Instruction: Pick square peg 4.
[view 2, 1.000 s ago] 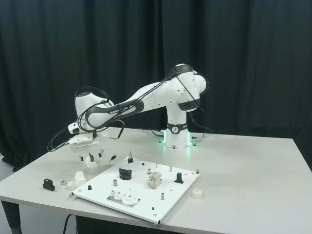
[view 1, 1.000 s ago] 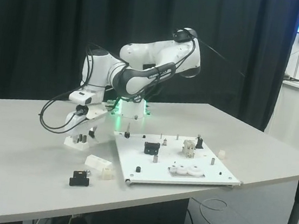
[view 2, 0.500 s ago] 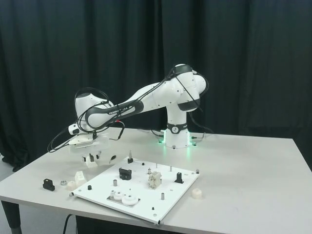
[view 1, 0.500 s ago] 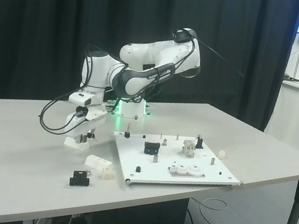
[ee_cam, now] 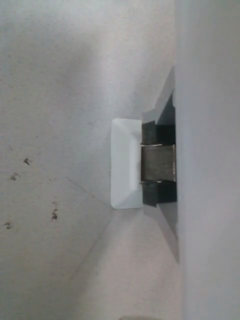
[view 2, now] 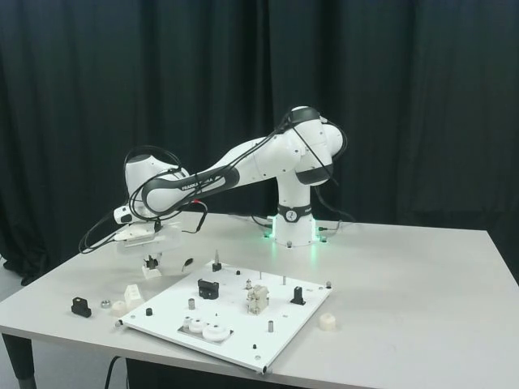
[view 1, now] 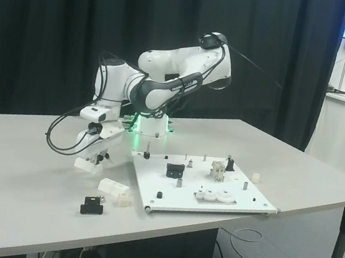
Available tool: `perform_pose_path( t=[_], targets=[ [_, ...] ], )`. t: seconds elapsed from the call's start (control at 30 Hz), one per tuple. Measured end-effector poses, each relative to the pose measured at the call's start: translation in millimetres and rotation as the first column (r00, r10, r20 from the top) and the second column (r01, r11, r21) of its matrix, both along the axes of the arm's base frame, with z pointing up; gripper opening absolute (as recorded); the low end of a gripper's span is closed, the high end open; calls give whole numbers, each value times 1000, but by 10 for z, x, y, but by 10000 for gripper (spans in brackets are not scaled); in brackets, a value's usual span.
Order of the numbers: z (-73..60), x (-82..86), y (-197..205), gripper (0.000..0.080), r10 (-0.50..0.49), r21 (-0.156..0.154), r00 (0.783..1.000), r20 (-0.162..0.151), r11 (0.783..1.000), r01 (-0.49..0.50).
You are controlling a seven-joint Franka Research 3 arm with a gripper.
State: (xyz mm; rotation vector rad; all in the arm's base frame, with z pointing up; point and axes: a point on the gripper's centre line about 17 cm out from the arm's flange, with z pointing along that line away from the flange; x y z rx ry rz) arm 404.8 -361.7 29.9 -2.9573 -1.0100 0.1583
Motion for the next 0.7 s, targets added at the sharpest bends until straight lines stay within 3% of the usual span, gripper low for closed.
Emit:
perform_pose_path(
  t=[0.03, 0.3, 0.7],
  targets=[
    [2, 2, -1, 148, 0, 0, 1000, 0, 1000, 0],
    [88, 41, -14, 154, -2, -10, 1000, 8, 1000, 3],
    [375, 88, 29, 154, -36, -20, 999, 7, 999, 36]
  ],
)
